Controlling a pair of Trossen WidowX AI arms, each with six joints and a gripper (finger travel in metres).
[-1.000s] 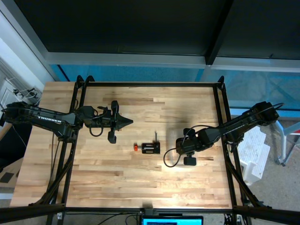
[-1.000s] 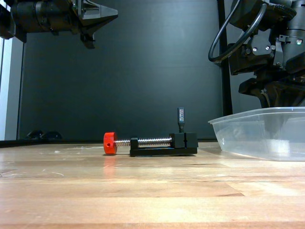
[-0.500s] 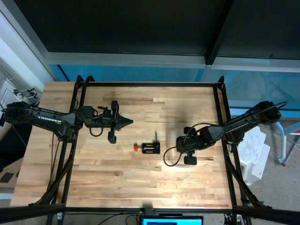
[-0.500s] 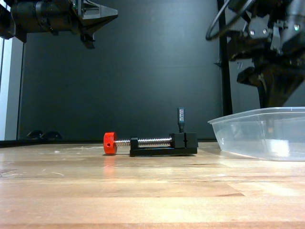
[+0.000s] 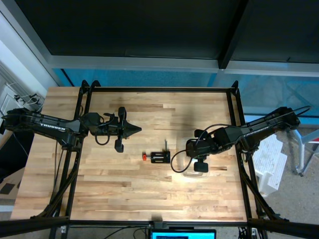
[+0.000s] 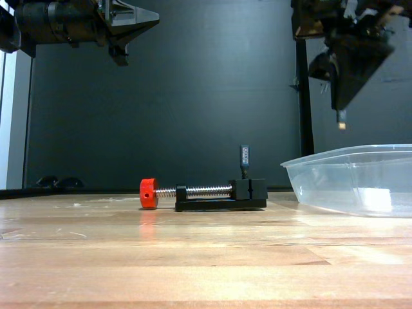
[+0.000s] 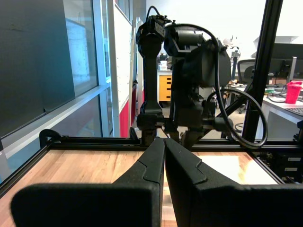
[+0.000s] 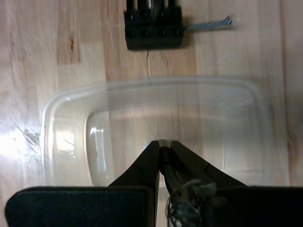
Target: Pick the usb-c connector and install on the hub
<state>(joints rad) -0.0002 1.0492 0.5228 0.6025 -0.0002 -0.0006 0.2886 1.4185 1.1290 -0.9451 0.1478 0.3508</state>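
**Transfer of the Connector to the Hub**

**Present state.** The right end effector (image 8: 163,147) hangs above the clear plastic container (image 6: 335,187). Its fingers (image 8: 142,165) are clamped on the usb-c connector (image 6: 342,121). The connector's light-coloured tip points down below the fingertips, clear of the container rim and well apart from its seat. A small thin part stands upright in the black vise (image 6: 222,193), which has a red knob (image 6: 149,193); this part is judged to be the hub (image 6: 244,156). The vise sits on the desk (image 6: 193,257) just beside the container. A braided cable (image 8: 208,23) leaves the vise to one side. The left end effector (image 7: 164,144) is held high over the desk on the far side of the vise from the container, with its fingers together and nothing between them.

**Step in hand.** Judged as carrying the connector across to the hub; insertion is not yet begun.

**Procedure.**
1. Hold the present height until the tip has passed the container rim.
2. Travel sideways until the tip is directly over the top edge of the hub.
3. Keep the connector vertical, since a tilted plug is likely to catch on the port edge.
4. Confirm the port position in the right wrist view, as the port itself cannot be made out at present.
5. Descend straight and slowly. The connector appears to be gripped close to its end, so it may slip under side load.
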